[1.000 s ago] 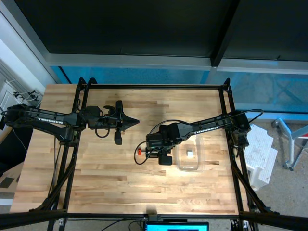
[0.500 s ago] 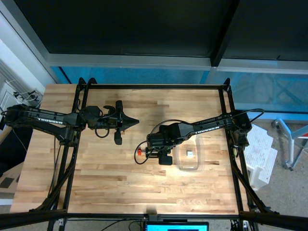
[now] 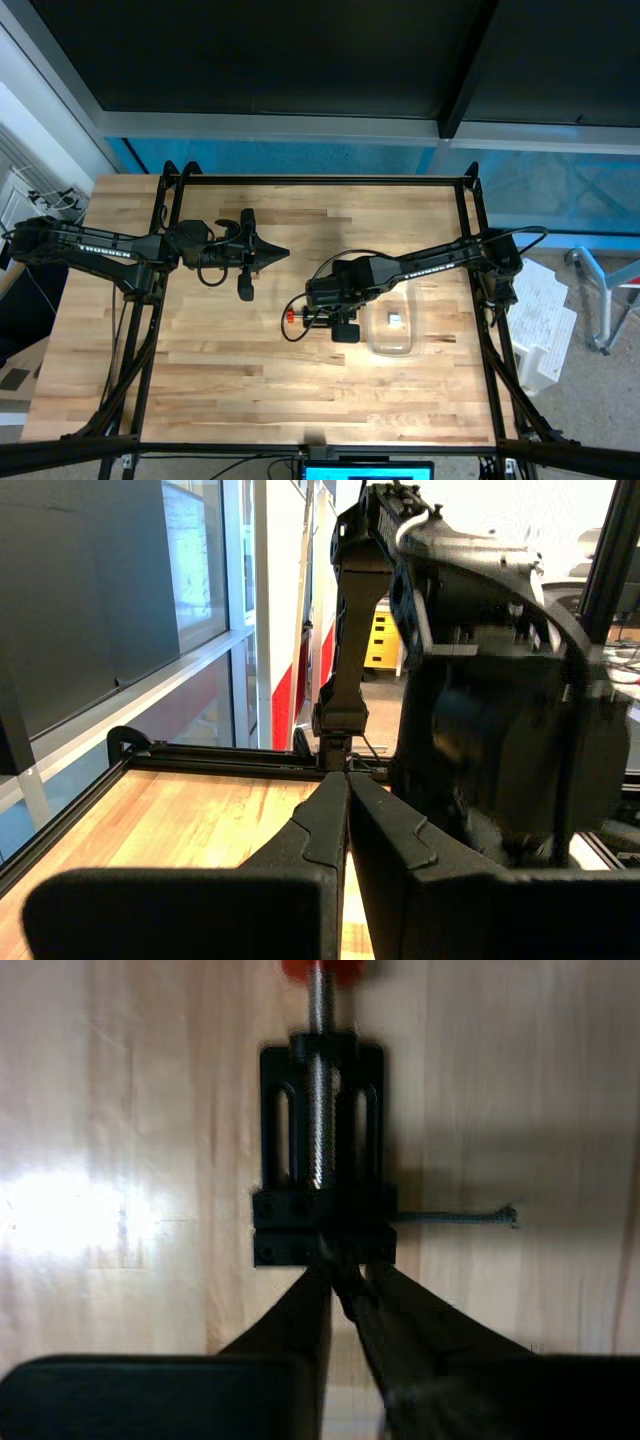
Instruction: Pick the usb-c connector and install on the hub
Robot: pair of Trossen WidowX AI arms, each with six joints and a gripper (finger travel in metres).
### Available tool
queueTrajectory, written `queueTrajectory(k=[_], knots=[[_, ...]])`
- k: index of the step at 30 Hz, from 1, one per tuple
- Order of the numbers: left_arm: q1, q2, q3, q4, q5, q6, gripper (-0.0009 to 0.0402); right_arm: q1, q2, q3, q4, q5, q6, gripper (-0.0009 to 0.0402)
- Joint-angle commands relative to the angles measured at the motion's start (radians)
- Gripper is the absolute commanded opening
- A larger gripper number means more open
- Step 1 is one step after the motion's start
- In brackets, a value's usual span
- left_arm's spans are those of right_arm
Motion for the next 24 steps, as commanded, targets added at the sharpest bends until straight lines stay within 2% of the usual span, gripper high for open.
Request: queueTrajectory(k=[1, 8, 12, 17, 24], knots=[[0.000, 0.000, 0.000, 0.000, 0.000, 0.000, 0.0000, 0.000, -0.021, 0.007, 0.012, 0.000, 0.001, 0.0101], [0.000, 0.000, 0.000, 0.000, 0.000, 0.000, 0.0000, 0.001, -0.064, 0.006, 0.008, 0.001, -0.001, 0.0160], [0.000, 0.000, 0.000, 0.000, 0.000, 0.000, 0.0000, 0.000, -0.097, 0.006, 0.006, 0.001, -0.032, 0.0183], [0.000, 0.000, 0.000, 0.000, 0.000, 0.000, 0.0000, -0.005, -0.147, -0.023, 0.016, 0.001, -0.073, 0.0193], [0.000, 0.000, 0.000, 0.000, 0.000, 0.000, 0.0000, -0.023, -0.291, -0.166, 0.092, 0.001, -0.074, 0.0192]])
